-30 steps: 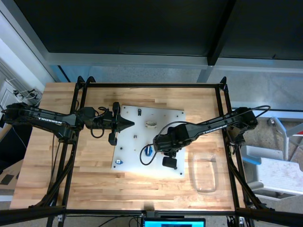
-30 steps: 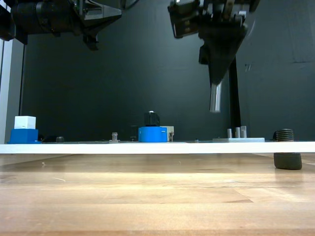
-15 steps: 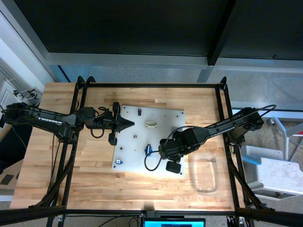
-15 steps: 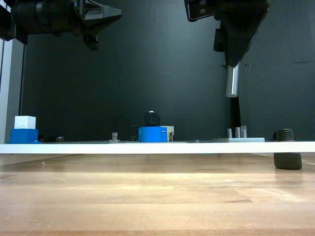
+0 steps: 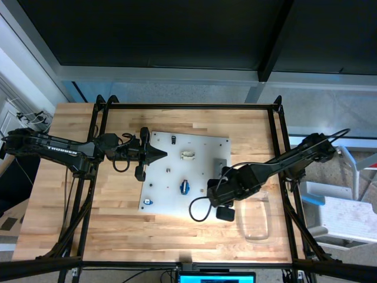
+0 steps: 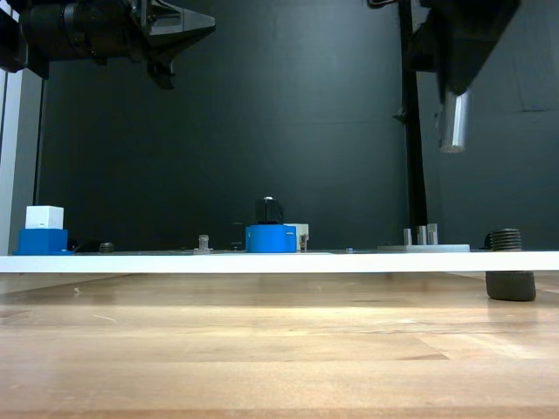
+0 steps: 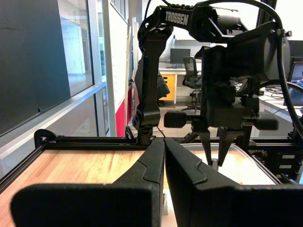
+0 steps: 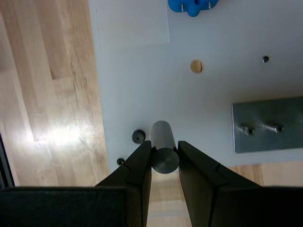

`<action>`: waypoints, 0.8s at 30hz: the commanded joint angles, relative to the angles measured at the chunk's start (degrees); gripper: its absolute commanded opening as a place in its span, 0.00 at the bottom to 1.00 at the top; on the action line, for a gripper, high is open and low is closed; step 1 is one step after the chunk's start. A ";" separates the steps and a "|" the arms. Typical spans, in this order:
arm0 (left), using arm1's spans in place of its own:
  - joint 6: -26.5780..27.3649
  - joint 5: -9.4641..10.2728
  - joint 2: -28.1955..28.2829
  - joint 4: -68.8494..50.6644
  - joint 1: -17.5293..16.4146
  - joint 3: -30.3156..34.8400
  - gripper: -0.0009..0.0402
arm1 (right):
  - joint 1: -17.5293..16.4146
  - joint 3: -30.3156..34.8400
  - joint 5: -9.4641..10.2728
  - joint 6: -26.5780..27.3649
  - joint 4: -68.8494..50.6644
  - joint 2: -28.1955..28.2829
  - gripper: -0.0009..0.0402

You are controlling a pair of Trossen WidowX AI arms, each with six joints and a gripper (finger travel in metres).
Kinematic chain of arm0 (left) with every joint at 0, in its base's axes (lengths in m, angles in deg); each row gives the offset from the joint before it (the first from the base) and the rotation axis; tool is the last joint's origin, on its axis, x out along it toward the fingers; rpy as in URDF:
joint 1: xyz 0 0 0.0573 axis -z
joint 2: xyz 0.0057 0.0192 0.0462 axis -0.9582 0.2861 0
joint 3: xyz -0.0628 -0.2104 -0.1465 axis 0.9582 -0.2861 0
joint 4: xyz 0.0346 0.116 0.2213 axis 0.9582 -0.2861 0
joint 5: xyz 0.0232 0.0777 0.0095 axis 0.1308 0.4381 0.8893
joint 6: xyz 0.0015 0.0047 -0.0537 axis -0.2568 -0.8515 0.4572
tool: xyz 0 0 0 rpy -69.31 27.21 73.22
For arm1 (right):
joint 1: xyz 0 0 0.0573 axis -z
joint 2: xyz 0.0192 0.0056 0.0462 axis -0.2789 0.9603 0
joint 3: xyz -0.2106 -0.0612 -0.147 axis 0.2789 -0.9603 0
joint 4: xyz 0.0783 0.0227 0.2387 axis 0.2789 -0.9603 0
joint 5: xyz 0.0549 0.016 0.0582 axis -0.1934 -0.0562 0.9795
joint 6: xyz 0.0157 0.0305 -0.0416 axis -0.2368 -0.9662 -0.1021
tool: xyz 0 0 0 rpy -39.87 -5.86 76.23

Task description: Pick the 16mm cylinder and place it in the container

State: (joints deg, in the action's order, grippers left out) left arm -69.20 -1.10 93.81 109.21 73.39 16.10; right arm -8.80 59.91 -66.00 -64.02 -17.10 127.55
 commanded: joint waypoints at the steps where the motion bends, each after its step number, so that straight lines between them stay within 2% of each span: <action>1: 0.00 0.00 0.00 0.02 0.00 0.02 0.02 | -0.68 -1.51 0.04 0.04 0.22 -1.09 0.04; 10: 0.00 0.00 0.00 0.02 -0.02 0.02 0.02 | -2.84 -3.93 0.04 -0.24 0.33 -3.54 0.04; 24: 0.00 0.00 0.00 0.02 0.00 0.02 0.02 | -8.04 -11.78 0.09 -6.21 1.97 -9.40 0.04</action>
State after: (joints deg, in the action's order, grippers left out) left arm -69.18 -1.10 93.81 109.21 73.39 16.10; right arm -16.30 48.70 -65.94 -69.64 -15.24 118.57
